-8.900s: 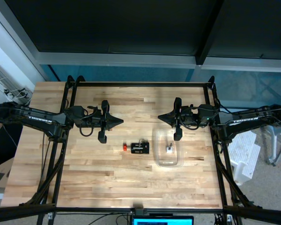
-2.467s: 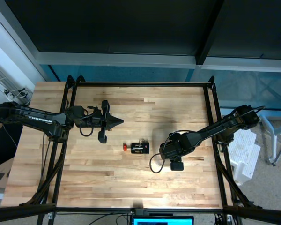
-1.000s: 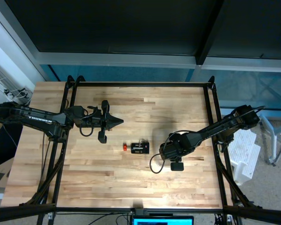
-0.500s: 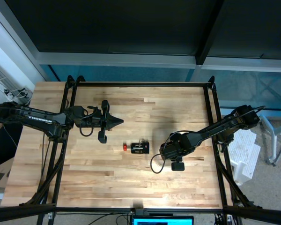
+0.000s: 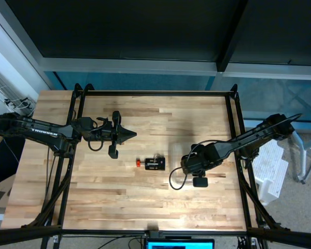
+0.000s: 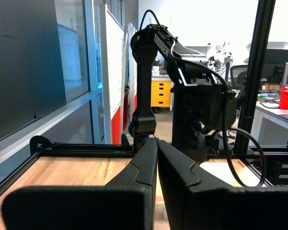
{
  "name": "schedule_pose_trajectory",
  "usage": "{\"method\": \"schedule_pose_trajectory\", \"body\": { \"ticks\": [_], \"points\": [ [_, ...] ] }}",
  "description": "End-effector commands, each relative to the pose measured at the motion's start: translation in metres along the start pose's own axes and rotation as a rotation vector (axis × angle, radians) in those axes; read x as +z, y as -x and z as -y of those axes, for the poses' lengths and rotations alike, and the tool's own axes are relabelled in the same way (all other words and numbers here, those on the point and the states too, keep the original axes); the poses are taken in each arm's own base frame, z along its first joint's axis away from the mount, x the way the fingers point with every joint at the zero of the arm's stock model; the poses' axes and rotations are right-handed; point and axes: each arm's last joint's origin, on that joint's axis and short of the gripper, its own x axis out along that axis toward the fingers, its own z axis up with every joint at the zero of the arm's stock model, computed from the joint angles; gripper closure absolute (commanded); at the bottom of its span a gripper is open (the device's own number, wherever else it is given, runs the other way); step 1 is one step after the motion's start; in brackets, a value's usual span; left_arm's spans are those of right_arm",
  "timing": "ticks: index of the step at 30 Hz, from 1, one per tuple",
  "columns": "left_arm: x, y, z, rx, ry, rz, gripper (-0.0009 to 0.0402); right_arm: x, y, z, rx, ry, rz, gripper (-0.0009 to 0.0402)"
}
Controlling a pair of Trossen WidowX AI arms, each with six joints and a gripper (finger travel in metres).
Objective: Pick the rca connector and install on the hub
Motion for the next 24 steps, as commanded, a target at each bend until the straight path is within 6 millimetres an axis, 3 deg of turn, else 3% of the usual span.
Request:
{"method": "schedule_pose_trajectory", "body": {
  "ticks": [1,11,24],
  "points": [
    [0.000,0.000,0.000,0.000,0.000,0.000,0.0393,-0.004,0.008,0.003,0.006,-0.003,0.023,0.0281],
    [0.000,0.000,0.000,0.000,0.000,0.000,0.0393,-0.017,0.032,0.012,-0.023,-0.012,0.089,0.0281],
    [0.000,0.000,0.000,0.000,0.000,0.000,0.0393,-0.023,0.033,0.018,-0.025,-0.028,0.096,0.0281]
  ]
}}
